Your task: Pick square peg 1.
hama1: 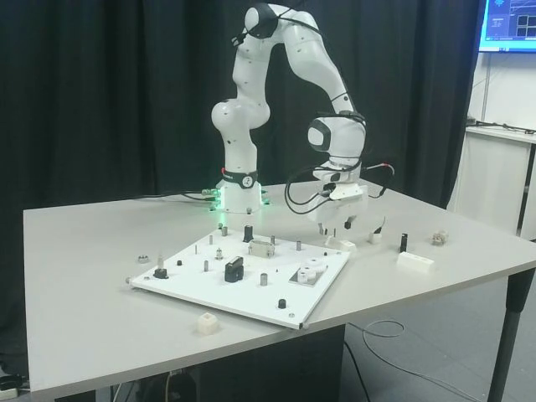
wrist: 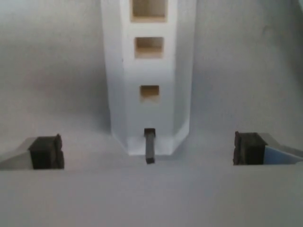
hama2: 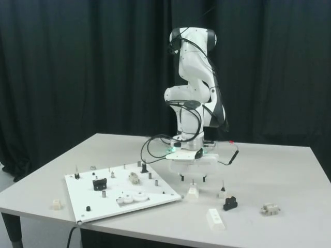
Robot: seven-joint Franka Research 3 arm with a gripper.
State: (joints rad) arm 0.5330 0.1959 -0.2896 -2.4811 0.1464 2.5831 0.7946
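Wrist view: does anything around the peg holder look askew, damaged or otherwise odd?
Nothing stands out. The white holder sits flat on the grey table, three square holes empty, and the black square peg stands in its end slot. The open gripper hangs above with its fingers on either side, apart from the peg.

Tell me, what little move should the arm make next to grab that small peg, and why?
Probably straight down. The gripper hangs open above the white holder, with the black square peg standing in the holder's near end, about midway between the two fingers but not yet between them. Lowering should bring them alongside it before closing.
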